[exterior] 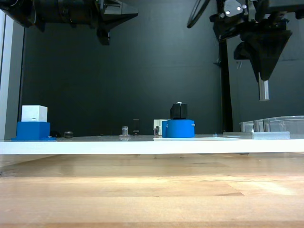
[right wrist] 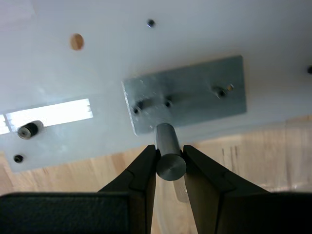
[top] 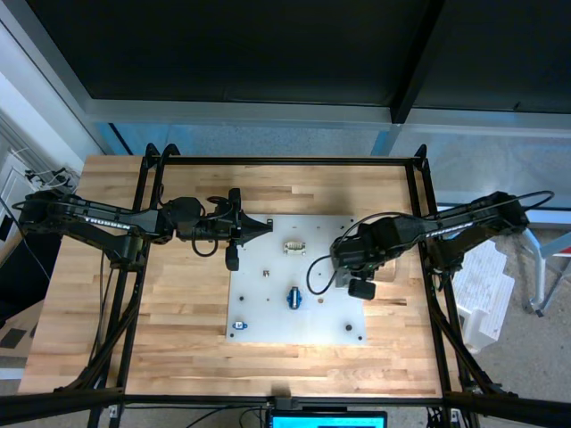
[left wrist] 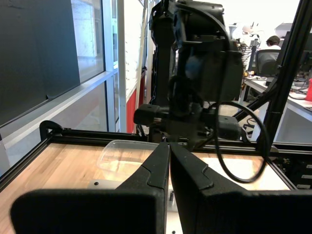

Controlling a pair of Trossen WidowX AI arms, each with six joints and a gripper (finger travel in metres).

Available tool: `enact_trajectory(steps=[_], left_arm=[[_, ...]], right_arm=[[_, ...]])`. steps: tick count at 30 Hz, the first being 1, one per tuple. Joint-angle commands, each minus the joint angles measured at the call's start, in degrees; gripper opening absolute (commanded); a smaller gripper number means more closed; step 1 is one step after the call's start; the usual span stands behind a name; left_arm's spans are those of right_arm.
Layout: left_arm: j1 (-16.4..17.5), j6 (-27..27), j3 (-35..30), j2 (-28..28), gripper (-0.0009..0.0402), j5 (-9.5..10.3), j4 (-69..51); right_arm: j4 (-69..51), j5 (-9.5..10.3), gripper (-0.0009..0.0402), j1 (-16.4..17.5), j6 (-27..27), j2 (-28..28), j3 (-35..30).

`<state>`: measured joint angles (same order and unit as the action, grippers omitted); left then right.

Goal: Pick the 16mm cylinder and install on the taskboard

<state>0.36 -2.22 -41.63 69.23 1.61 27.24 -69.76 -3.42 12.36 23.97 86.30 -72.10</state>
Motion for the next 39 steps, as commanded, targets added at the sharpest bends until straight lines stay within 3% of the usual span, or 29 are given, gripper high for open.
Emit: enact_trajectory(steps=[1,18,39], left_arm=[[0.0,0.0,0.0,0.0,0.0001,-0.02,0.0],[0.0,0.0,0.0,0.0,0.0001,-0.02,0.0],[0.0,0.0,0.0,0.0,0.0001,-0.02,0.0]], right_arm=[[0.4,0.02,0.0008,1.2,0.2,2.7,-2.2],[3.9,0.04,0.0008,4.8,0.0,14.4,-11.0],[7.8,0.55,0.0008,6.2,0.1,21.6,-14.3]])
